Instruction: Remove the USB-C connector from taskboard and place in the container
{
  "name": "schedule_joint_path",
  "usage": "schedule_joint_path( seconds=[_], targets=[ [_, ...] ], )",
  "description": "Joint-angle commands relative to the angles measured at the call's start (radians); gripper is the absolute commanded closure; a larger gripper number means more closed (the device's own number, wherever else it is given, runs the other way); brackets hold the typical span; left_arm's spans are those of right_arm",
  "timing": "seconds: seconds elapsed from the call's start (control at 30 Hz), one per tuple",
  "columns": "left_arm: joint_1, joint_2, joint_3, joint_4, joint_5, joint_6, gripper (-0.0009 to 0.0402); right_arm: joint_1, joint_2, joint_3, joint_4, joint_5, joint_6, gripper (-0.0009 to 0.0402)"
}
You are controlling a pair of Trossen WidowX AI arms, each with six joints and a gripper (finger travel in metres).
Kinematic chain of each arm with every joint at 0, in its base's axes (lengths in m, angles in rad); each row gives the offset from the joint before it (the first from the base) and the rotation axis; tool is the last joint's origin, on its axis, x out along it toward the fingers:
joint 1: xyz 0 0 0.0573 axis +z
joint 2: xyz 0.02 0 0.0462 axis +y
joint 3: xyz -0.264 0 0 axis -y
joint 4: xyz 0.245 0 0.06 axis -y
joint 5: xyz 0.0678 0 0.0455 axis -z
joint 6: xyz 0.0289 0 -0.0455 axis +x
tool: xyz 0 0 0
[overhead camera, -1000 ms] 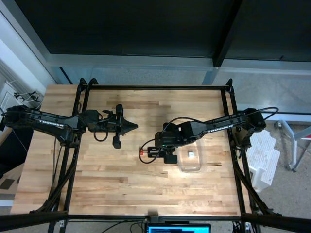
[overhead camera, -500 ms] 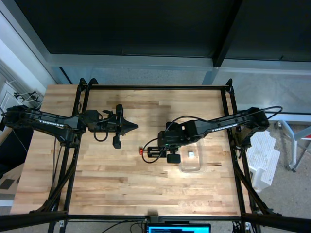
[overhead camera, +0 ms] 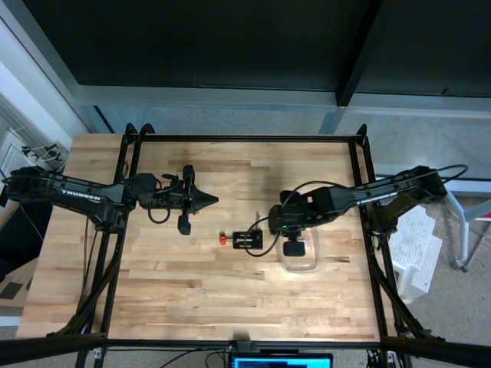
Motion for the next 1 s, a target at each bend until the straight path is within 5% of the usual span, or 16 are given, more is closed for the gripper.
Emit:
schedule_joint_path(
  seconds=[0.03,0.53,1.0],
  targets=[
    [0.000,0.000,0.000,0.001,0.000,0.000,0.0393,0.001,-0.051,-0.065,0.005,0.001,-0.002,0.0393],
    [0.000,0.000,0.000,0.000,0.000,0.000,0.0393,0.014,-0.195,-0.280,0.019,0.002,-0.001,0.0388],
    [0.000,0.000,0.000,0.000,0.000,0.000,0.0393,0.044,-0.194,-0.303,0.047,0.028,0.008,0.0314]
  ],
)
